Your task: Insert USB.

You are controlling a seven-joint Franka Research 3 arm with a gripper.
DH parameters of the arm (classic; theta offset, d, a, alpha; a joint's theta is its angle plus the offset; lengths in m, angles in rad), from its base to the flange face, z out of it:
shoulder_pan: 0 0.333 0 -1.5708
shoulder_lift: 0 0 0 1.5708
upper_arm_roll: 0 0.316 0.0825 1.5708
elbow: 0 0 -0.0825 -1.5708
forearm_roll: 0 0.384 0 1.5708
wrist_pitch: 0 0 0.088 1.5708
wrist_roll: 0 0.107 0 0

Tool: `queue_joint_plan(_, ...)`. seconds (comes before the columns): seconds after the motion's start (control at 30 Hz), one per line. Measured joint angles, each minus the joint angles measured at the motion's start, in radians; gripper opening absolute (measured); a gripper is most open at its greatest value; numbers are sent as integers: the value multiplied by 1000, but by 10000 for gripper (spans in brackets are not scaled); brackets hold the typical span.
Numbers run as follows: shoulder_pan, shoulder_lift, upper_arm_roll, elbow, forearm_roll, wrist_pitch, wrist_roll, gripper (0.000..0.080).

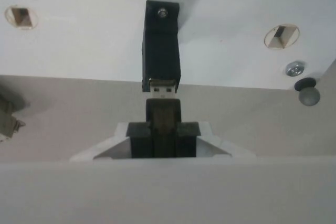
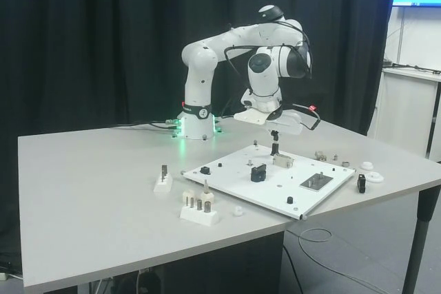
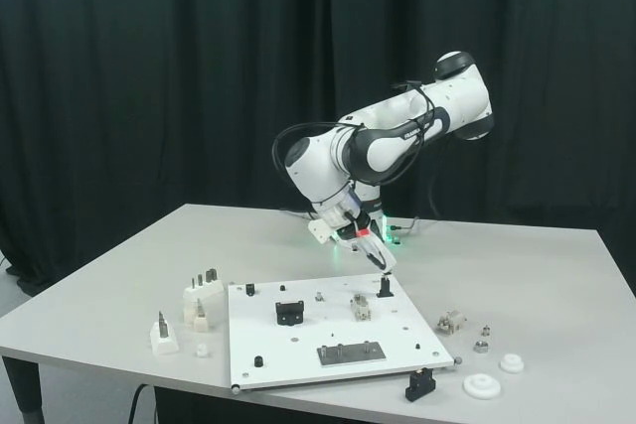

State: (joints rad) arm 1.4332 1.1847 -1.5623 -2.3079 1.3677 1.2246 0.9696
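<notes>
In the wrist view my gripper (image 1: 163, 129) is shut on a USB stick (image 1: 163, 113), and its grey metal plug (image 1: 161, 88) sticks out past the fingertips. The plug's tip is at the mouth of a black socket block (image 1: 161, 40), which is screwed onto the white board (image 1: 79, 51). I cannot tell whether the plug touches the socket. In the first room view the gripper (image 2: 274, 132) hangs just above the black socket (image 2: 275, 149) at the board's far edge. The second room view shows the gripper (image 3: 382, 270) right over the same socket (image 3: 385, 293).
The white board (image 2: 227, 187) also carries a black block (image 2: 258, 172), a grey metal plate (image 2: 315, 181) and a small grey fixture (image 2: 282, 161). White peg holders (image 2: 200, 206) stand left of it. A black part (image 2: 362, 182) and white discs (image 2: 375, 175) lie to the right.
</notes>
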Motion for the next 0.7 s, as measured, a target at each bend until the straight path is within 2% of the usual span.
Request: queue_joint_plan(0.7, 28, 2, -6, -20, 2, 13, -9, 90)
